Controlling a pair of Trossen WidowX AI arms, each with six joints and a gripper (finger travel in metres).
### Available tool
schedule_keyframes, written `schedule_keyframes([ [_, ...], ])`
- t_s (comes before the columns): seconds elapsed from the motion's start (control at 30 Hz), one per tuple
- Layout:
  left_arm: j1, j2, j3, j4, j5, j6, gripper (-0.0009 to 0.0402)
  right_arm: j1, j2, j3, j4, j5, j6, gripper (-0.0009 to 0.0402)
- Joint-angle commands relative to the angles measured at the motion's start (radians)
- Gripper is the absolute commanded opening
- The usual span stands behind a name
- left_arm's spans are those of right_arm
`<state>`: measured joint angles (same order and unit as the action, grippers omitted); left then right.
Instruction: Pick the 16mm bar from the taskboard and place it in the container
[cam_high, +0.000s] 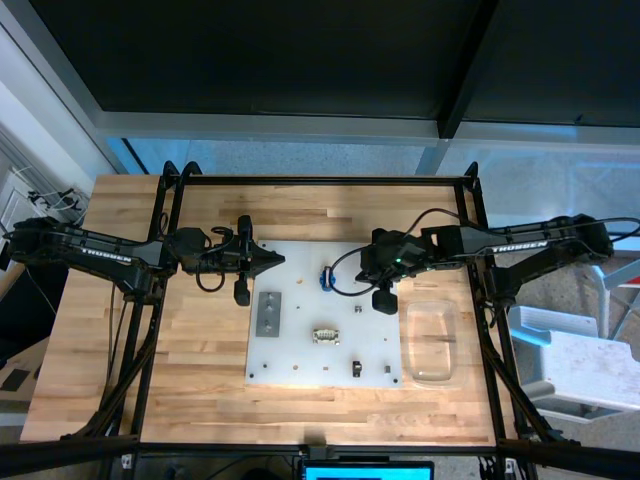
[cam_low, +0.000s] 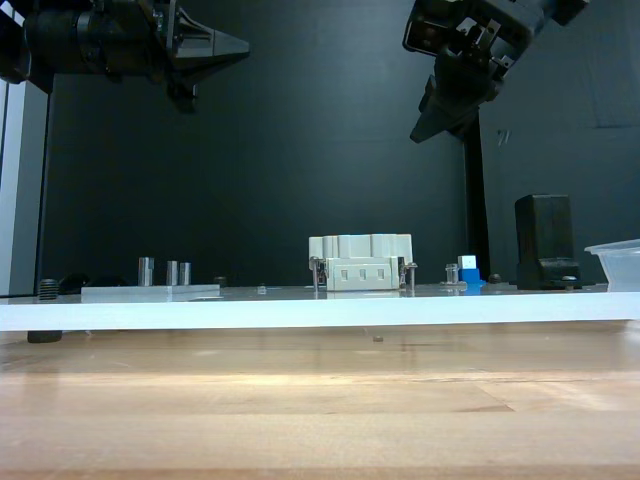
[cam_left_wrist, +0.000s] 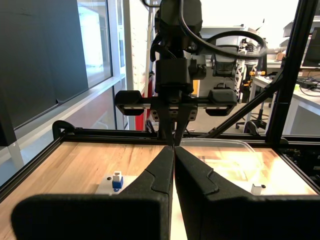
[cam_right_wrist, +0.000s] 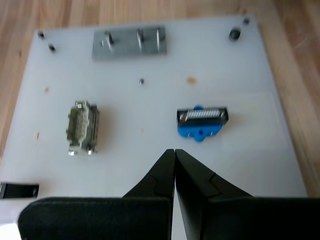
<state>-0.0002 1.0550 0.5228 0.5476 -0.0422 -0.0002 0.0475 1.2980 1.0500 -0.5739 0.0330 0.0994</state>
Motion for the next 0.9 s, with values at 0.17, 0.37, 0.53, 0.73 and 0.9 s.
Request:
schedule_keyframes([
  [0.17, 0.000, 0.000, 0.000, 0.000, 0.000, 0.000, 0.0000, 0.025, 0.101, 0.122, -0.189, 0.000, 0.014, 0.0000],
  [0.37, 0.000, 0.000, 0.000, 0.000, 0.000, 0.000, 0.0000, 0.049, 0.153, 0.186, -0.319, 0.000, 0.053, 0.0000],
  [0.53, 0.000, 0.000, 0.000, 0.000, 0.000, 0.000, 0.0000, 0.081, 0.165, 0.214, -0.419, 0.000, 0.092, 0.0000],
  [0.73, 0.000, 0.000, 0.000, 0.000, 0.000, 0.000, 0.0000, 0.130, 0.165, 0.213, -0.470, 0.000, 0.148, 0.0000],
  [0.9, 0.000, 0.000, 0.000, 0.000, 0.000, 0.000, 0.0000, 0.168, 0.165, 0.213, -0.501, 0.001, 0.182, 0.0000],
])
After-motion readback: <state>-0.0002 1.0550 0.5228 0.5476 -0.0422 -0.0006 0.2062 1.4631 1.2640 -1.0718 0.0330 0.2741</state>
